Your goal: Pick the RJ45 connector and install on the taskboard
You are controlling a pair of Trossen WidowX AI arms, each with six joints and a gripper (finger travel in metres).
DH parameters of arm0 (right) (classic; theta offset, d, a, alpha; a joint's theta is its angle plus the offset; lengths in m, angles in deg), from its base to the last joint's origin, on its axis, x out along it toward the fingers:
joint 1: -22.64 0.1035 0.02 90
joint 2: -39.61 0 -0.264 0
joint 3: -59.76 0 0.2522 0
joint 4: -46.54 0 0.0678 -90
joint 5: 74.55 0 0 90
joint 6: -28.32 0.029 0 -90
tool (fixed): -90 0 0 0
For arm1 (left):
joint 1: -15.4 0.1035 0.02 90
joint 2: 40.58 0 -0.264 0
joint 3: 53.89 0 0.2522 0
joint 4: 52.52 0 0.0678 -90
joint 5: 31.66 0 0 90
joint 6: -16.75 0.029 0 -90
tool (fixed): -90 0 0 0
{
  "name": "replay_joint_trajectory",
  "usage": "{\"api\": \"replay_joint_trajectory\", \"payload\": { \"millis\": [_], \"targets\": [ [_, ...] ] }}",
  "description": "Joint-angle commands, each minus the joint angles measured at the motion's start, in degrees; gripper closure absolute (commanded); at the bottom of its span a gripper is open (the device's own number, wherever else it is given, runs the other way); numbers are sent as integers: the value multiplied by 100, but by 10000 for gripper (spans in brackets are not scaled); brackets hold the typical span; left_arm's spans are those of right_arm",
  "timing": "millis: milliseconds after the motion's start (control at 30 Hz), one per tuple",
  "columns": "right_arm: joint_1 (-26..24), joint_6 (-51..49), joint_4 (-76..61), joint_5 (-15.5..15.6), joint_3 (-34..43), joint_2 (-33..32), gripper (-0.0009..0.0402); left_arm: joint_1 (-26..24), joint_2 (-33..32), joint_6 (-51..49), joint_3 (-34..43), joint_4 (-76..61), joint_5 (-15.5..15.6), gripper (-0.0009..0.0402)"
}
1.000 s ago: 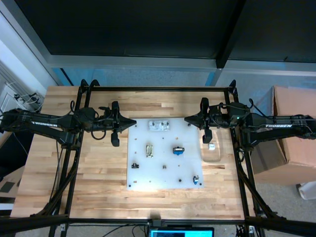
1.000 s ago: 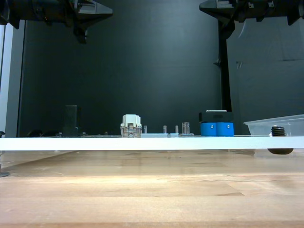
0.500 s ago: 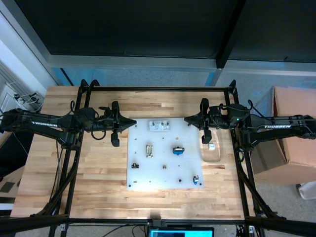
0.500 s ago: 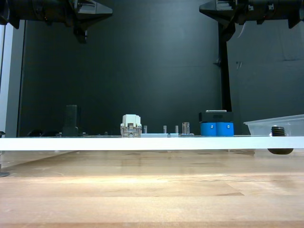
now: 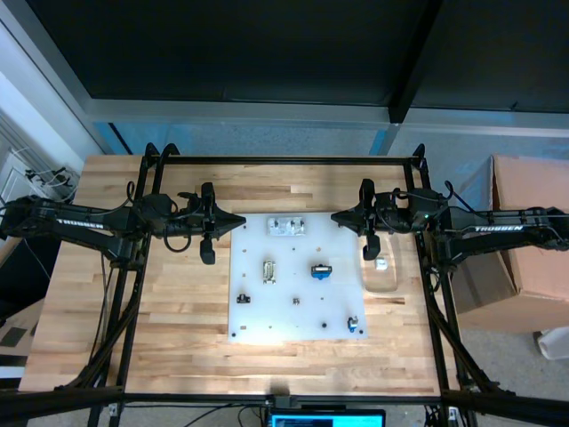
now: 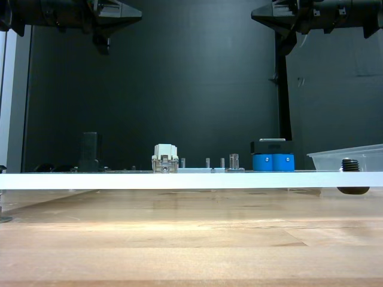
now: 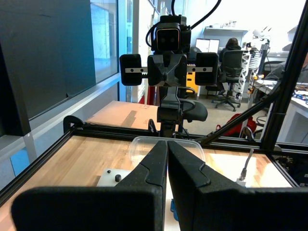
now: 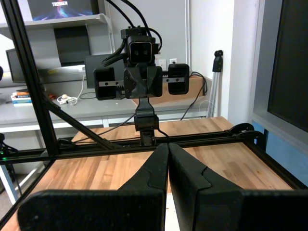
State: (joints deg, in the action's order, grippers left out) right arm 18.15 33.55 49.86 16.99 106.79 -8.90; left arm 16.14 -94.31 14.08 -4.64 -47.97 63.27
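Fingers (image 7: 149, 168) pressed together, left gripper (image 5: 240, 223) and right gripper (image 5: 338, 216) hover above wooden table (image 5: 178, 302); connector's whereabouts unclear.

Cardboard box (image 5: 526, 233) beside wooden table (image 5: 178, 338)

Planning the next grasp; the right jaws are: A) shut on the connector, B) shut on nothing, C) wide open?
B: in the right wrist view the jaws of the right gripper meet with nothing between them, high by the far right corner of the white board; the left gripper, likewise shut, hangs by its far left corner. Where the connector lies I cannot tell.
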Motion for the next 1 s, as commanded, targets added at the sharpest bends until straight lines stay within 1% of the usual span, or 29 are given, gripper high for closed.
{"api": "replay_joint_trajectory", "payload": {
  "millis": [33,233,333,433,1000],
  "targets": [
    [7,-4,2,0,0,-2,393,2,0,2,2,2,0,393],
    [15,9,11,9,2,-2,393,0,0,2,2,2,0,393],
    [31,37,11,127,2,-2,393,2,0,2,2,2,0,393],
    [42,48,13,166,2,-2,393,2,0,2,2,2,0,393],
    [72,46,-7,153,2,0,393,2,0,2,2,2,0,393]
  ]
}}
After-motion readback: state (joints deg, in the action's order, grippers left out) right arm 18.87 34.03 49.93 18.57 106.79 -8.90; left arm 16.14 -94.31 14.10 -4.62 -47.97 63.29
